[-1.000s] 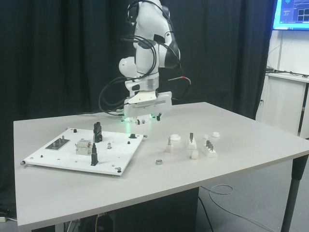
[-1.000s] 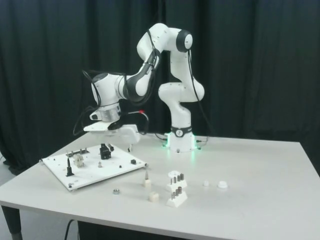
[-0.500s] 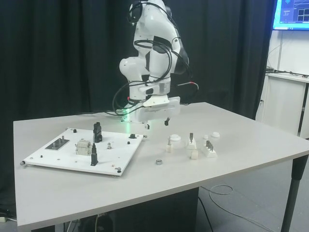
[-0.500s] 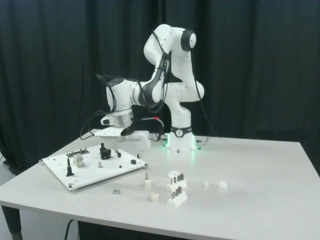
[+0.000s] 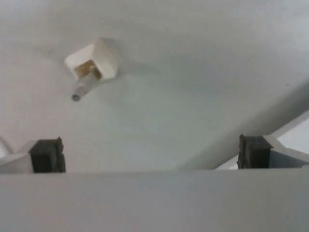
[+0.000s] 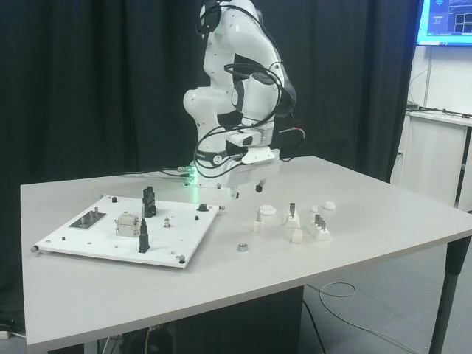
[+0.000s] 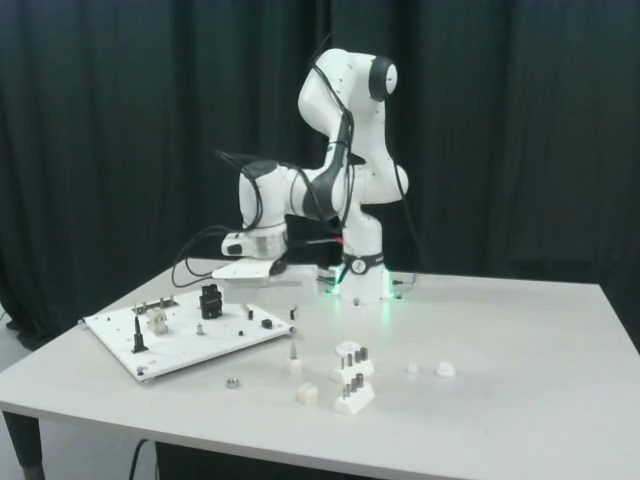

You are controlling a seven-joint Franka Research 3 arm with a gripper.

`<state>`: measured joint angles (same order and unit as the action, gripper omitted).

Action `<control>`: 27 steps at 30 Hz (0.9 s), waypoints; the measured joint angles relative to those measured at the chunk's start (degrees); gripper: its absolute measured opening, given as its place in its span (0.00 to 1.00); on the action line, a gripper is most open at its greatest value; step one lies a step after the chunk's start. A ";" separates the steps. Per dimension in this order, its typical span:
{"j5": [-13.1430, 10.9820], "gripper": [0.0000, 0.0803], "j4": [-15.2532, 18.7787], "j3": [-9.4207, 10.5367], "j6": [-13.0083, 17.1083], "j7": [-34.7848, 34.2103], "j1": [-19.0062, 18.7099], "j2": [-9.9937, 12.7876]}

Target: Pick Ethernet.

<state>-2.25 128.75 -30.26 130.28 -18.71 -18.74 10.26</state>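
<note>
Gripper [image 5: 149, 153] fingers are being held apart, empty, above bare grey table [image 6: 354, 243] just right of the white board [image 6: 96, 240]. Which of the small white connector blocks [image 6: 293, 225] is the Ethernet cannot be told. Black curtains are hanging behind.

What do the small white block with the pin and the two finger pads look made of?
Small white block: probably matte moulded or printed plastic, with soft edges and no gloss. Its pin looks like metal, grey with a faint sheen. Finger pads: black, dull and ribbed, likely rubber or plastic. The gripper is open and holds nothing.
</note>
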 joint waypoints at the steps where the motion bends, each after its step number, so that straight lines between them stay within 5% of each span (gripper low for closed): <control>1: 0.34 1.00 0.51 0.08 0.32 0.17 -0.24 -0.27; 15: 5.06 1.00 9.25 0.86 9.49 0.74 -2.23 -4.32; 27: 5.27 1.00 11.83 0.85 15.03 2.41 -2.23 -4.70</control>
<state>3.02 140.59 -29.41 145.30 -16.29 -20.96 5.56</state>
